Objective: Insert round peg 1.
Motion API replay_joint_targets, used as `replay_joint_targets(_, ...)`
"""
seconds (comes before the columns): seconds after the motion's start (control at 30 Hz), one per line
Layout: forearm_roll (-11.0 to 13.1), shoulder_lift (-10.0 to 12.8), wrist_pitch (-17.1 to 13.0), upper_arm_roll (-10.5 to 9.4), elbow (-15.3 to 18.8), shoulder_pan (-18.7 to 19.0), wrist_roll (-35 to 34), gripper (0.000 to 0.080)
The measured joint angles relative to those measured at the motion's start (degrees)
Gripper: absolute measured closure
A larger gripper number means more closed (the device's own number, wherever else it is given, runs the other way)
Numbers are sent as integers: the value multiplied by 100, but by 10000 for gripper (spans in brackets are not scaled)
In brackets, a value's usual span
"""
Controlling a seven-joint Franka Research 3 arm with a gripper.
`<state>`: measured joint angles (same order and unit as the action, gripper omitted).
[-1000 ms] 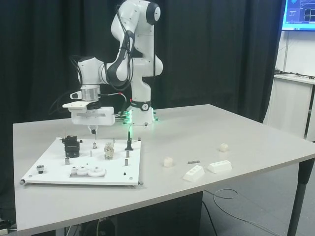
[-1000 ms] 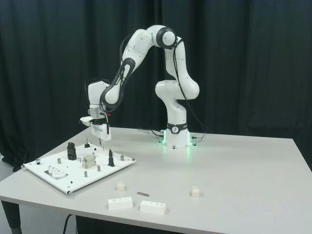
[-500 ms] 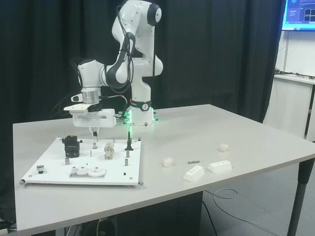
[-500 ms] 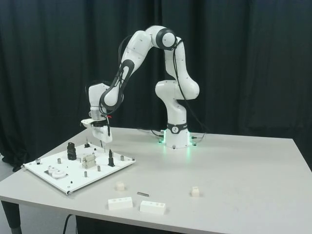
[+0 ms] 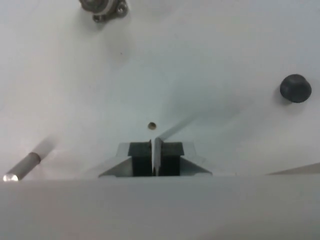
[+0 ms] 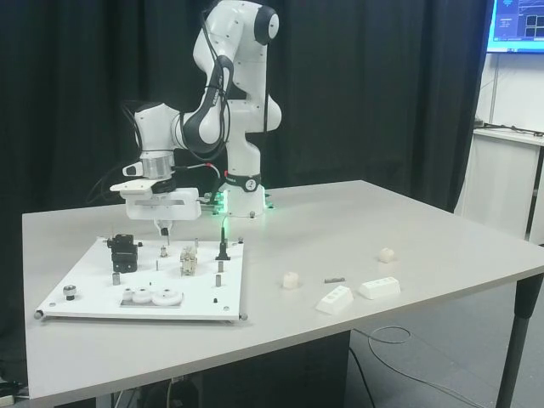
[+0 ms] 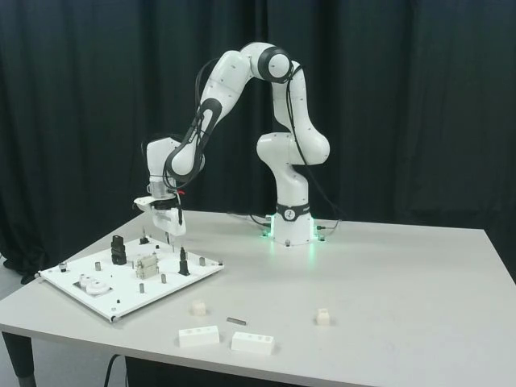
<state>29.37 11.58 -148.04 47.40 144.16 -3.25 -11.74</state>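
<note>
Looking down past the fingertips in the wrist view, the gripper is seen closed on a thin upright peg, its long axis vertical, with a small hole in the white board just beside the tip. In the first room view, the gripper hangs above the board on the desk. In the second room view, the gripper is likewise seen above the board's far edge; a short sideways correction before descent is judged necessary.
</note>
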Motion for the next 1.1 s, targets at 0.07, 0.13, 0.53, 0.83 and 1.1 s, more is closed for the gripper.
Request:
replay_joint_targets(0.07, 10, 0, -5, -1, 0, 3, 7, 769)
replay_joint_targets(0.13, 27, 0, -11, -4, 0, 3, 14, 769)
replay_joint_targets(0.53, 80, 24, -87, -9, 0, 3, 61, 769)
replay_joint_targets(0.83, 225, 39, -119, -13, 0, 3, 214, 769)
replay_joint_targets(1.1, 315, 39, -143, -25, -1, 3, 288, 769)
